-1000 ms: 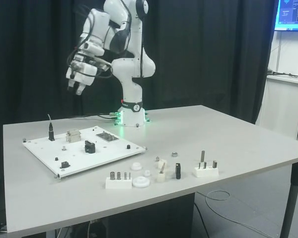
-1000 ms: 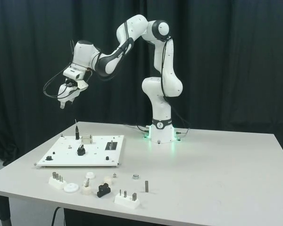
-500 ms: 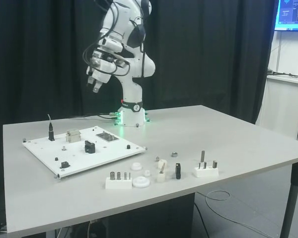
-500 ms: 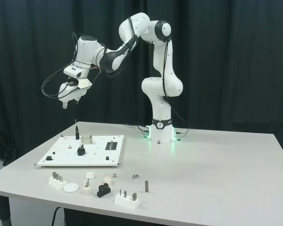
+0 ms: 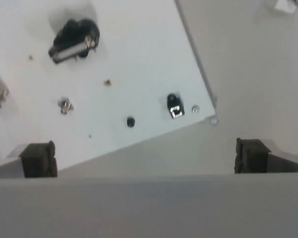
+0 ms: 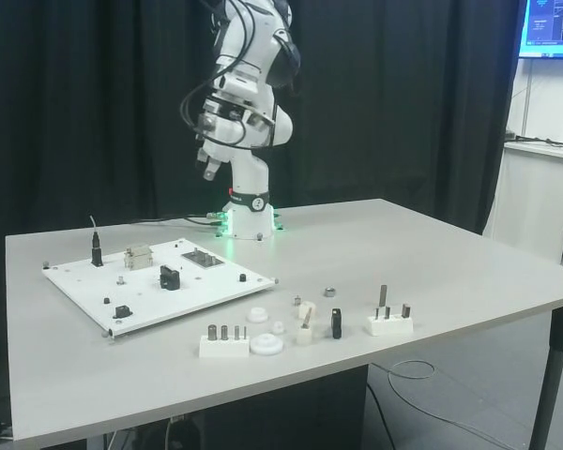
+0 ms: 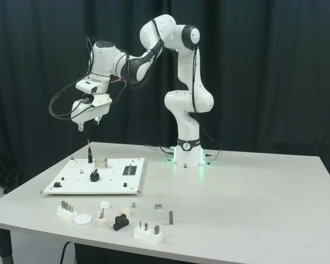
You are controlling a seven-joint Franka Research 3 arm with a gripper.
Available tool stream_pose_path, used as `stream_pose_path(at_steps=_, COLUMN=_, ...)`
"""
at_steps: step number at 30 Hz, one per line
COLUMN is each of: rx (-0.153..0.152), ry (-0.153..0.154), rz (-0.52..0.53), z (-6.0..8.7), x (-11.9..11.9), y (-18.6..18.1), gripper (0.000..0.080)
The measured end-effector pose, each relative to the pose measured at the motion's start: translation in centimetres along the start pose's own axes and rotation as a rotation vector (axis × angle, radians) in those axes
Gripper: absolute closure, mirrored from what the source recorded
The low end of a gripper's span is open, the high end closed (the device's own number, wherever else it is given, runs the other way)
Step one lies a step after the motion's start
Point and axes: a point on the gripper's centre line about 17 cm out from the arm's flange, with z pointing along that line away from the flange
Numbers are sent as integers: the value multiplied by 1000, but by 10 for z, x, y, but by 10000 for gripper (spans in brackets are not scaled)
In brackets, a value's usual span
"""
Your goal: Pick Ethernet.
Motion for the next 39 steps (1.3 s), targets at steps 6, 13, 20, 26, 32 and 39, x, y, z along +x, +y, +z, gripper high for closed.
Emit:
stream_pose_path(at_steps=6, rx=16, ry=38, rz=29, z=-7, x=26, y=9, gripper=3)
stream_pose_path(at_steps=13, rx=37, ry=73, rz=47, z=-17, x=56, y=15, gripper=3)
stream_pose_path(at_steps=20, rx=59, ry=103, rz=100, z=-26, x=85, y=18, gripper=3)
stream_pose_path(at_steps=26, rx=74, ry=126, rz=160, z=-33, x=110, y=21, gripper=3)
stream_pose_path(at_steps=32, rx=85, ry=147, rz=238, z=-39, x=136, y=25, gripper=3)
stream_pose_path(at_steps=39, rx=109, ry=160, rz=403, z=-40, x=165, y=28, gripper=3)
